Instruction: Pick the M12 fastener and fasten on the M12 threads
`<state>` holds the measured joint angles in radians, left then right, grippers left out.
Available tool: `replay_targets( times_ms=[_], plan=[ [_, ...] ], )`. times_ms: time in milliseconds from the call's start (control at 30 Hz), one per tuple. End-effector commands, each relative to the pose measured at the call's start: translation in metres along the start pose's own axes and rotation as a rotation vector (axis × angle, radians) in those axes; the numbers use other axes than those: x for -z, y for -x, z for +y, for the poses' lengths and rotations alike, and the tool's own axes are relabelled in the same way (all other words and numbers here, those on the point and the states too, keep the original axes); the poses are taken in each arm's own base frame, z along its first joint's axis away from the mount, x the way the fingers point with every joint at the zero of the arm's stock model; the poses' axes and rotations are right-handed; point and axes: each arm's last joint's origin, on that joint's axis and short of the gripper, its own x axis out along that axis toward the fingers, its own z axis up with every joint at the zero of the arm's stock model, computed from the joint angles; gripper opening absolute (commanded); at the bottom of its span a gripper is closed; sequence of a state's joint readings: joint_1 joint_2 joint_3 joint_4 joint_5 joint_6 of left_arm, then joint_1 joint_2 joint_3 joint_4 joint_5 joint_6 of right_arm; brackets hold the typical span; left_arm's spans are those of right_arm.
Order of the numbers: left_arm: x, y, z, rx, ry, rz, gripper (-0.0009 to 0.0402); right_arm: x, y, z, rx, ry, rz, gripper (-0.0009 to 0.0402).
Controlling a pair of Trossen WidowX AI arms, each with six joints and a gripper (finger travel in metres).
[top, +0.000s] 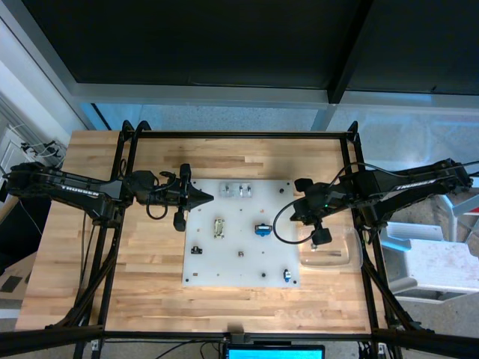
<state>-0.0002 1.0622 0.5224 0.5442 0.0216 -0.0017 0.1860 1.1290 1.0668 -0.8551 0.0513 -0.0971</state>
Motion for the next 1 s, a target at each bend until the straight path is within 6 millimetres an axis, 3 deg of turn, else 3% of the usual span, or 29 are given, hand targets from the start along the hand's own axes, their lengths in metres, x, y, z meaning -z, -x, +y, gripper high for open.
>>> replay_targets(
  times_ms=[33,467,800,1000],
  plan=[
    [0.0,0.0,0.0,0.0,0.0,0.0,0.0,0.001,0.001,0.003,-0.017,0.032,0.099,0.0],
    [0.0,0.0,0.0,0.0,0.0,0.0,0.0,0.009,-0.015,0.029,-0.11,0.195,0.401,0.0],
    [0.0,0.0,0.0,0.0,0.0,0.0,0.0,0.015,-0.033,0.052,-0.227,0.412,0.497,0.0],
    [0.0,0.0,0.0,0.0,0.0,0.0,0.0,0.017,-0.044,0.057,-0.24,0.438,0.548,0.0]
  ],
)
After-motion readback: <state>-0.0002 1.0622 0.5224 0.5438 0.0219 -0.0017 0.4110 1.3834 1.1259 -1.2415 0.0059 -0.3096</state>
